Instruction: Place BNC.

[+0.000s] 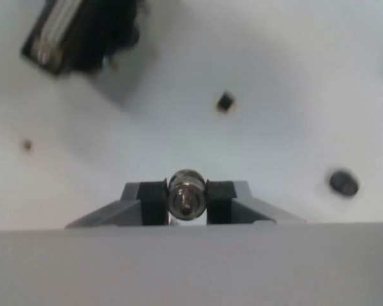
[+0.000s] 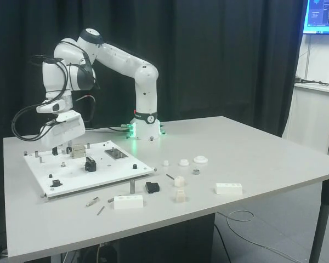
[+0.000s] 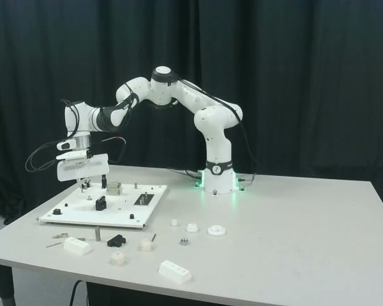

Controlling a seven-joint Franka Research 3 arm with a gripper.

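BNC (image 1: 187, 194) clamped in tool (image 1: 187, 203), long axis toward white board (image 1: 255, 70)

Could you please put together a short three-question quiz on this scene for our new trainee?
1. True or false: the pincer is shut on the BNC connector.
2. The pincer hangs above: A) the white board; B) bare grey table; C) the arm's base.
3. Fill in: the loose white block lies on the ____, off the board.

Key: 1 true; 2 A; 3 table.
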